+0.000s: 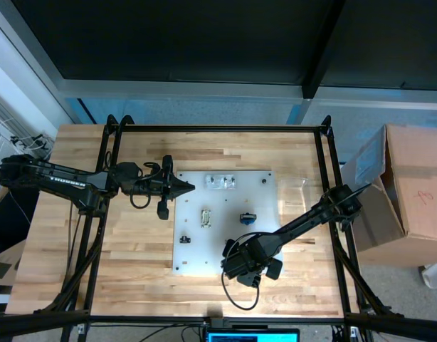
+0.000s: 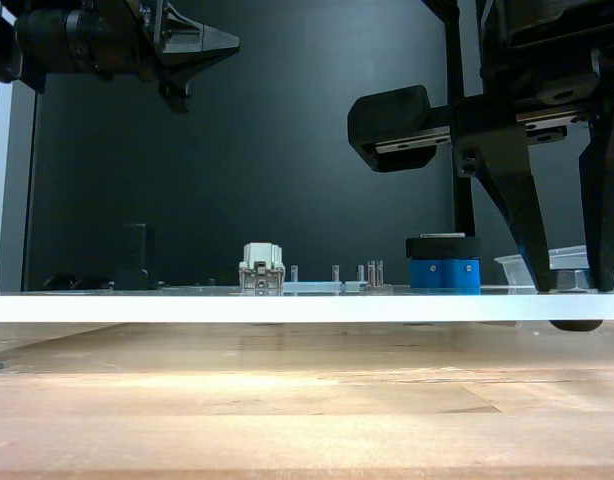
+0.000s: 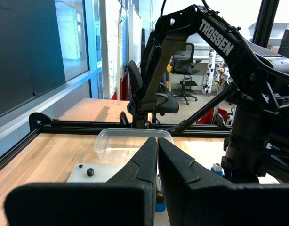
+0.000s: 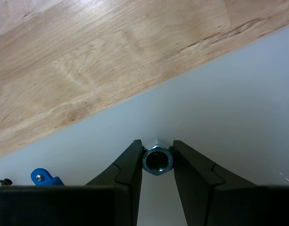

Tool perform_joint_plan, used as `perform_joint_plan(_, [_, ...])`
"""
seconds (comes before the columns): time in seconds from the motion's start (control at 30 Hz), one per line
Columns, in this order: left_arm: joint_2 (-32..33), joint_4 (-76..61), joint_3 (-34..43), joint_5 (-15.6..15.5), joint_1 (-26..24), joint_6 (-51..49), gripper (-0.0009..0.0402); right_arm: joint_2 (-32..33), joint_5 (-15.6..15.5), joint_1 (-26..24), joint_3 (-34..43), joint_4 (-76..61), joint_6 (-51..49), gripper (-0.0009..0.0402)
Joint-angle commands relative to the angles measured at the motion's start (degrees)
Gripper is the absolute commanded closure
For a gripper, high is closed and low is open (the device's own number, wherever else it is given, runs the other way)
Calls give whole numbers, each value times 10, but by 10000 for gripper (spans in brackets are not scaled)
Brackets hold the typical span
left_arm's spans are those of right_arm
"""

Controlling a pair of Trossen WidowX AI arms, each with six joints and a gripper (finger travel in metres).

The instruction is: Unfasten the M12 nut and place it in the container

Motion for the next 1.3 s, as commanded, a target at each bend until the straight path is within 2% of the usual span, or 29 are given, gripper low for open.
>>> perform_joint_plan(0.03, [0,0,0,0,0,0,393,0,2,0,1,1,0,318])
perform_joint_plan(0.37, [0,0,0,0,0,0,393,-5,2,2,1,-1,1,199])
perform_joint_plan(0.5, [0,0,0,0,0,0,393,-20,1,4,3,-13,24,177])
perform_joint_plan(0.6, [0,0,0,0,0,0,393,-35,2,5,5,-26,95,177])
perform_joint_plan(0.7, [0,0,0,0,0,0,393,-49,2,6,14,-47,213,190])
perform_joint_plan(0.77, [0,0,0,0,0,0,393,-56,1,6,19,-56,348,206])
perform_joint_plan(0.87, [0,0,0,0,0,0,393,-66,1,6,20,-56,550,243])
perform_joint_plan(0.93, [0,0,0,0,0,0,393,-68,2,6,17,-56,626,274])
perform_joint_plan(1.13, [0,0,0,0,0,0,393,-72,-9,13,-16,-28,649,400])
perform_joint_plan(1.2, [0,0,0,0,0,0,393,-73,-24,13,-34,4,649,386])
perform_joint_plan(1.3, [0,0,0,0,0,0,393,-73,-28,13,-49,25,648,396])
